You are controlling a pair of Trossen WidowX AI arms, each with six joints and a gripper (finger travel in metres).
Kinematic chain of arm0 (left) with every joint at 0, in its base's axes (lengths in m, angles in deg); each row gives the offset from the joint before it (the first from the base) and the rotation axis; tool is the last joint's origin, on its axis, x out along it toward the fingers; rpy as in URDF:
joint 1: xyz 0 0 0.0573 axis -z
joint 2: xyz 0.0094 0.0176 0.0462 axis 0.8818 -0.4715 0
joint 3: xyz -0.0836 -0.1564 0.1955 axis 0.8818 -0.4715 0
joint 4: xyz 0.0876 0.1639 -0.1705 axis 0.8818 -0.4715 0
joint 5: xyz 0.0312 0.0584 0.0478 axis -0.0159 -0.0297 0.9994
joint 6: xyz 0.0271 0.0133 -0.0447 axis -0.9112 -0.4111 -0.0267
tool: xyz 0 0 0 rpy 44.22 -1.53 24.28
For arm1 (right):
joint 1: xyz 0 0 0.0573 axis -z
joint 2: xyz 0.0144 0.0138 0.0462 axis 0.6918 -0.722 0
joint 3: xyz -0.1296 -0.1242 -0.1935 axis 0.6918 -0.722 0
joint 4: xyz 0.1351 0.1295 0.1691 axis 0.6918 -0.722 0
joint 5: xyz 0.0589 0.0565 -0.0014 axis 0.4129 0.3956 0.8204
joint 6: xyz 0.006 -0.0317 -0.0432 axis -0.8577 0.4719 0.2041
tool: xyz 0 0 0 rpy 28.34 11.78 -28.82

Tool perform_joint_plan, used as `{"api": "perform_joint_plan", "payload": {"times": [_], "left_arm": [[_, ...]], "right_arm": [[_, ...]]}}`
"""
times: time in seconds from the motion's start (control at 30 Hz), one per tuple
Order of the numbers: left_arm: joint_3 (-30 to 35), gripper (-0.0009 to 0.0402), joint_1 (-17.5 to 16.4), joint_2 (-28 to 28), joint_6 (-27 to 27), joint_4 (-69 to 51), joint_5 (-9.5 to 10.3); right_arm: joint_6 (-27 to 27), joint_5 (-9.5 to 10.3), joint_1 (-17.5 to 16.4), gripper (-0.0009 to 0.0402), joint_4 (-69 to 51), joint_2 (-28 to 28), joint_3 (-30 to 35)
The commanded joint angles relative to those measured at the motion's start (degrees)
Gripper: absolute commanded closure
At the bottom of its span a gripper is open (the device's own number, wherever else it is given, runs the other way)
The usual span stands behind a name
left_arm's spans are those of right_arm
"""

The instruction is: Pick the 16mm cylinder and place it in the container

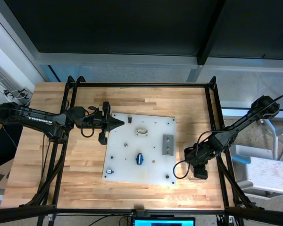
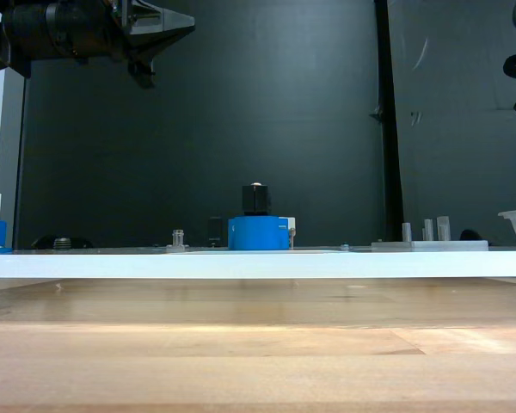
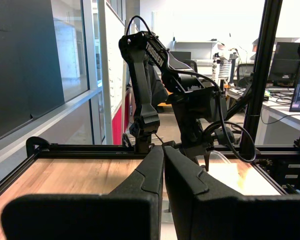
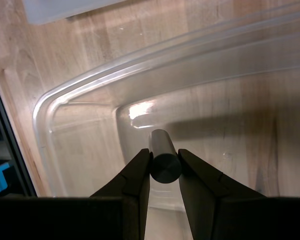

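You had the 16mm cylinder [image 4: 164, 162] pinched between the right gripper [image 4: 164, 157] fingers [image 4: 135, 185]. It was a short, dark grey, round peg, with its flat end facing back along them. The container [image 4: 80, 95], clear plastic with a rounded corner, lay open just beyond the fingertips, its floor under the cylinder; contact couldn't be told. Both sat well apart from the left gripper's [image 3: 163, 150] closed fingers.

Robotics lab. Wood bench [image 1: 85, 165] in black extrusion frame [image 1: 141, 85], white task board [image 1: 132, 155] at centre. Left arm [image 1: 33, 117] at 9 o'clock, right arm [image 1: 236, 125] at 3 o'clock, screen [image 1: 163, 221] at 6 o'clock. Beyond: desk monitors [image 3: 285, 57], glass partitions [image 3: 70, 55].
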Motion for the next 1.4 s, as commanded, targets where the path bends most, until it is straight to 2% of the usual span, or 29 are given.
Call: {"api": "perform_joint_plan", "payload": {"times": [0.03,0.23,0.37,0.63,1.1,1.4], "left_arm": [[0.0,0.0393,0.0,0.0,0.0,0.0,0.00],[0.0,0.0393,0.0,0.0,0.0,0.0,0.00],[0.0,0.0393,0.0,0.0,0.0,0.0,0.00],[0.0,0.0393,0.0,0.0,0.0,0.0,0.00],[0.0,0.0393,0.0,0.0,0.0,0.0,0.00],[0.0,0.0393,0.0,0.0,0.0,0.0,0.00]], "right_arm": [[-0.5,-0.20,0.0,0.0346,0.6,0.0,-0.1],[-0.9,-0.42,0.0,0.0304,0.5,0.0,-0.1],[-1.3,-1.70,0.0,0.0279,0.5,0.0,-0.1],[-1.4,-1.70,0.0,0.0249,0.5,0.0,-0.1],[-2.1,-1.66,0.0,0.0249,-0.5,0.0,2.4],[-2.8,-1.70,0.0,0.0258,-10.7,0.0,8.0]]}}
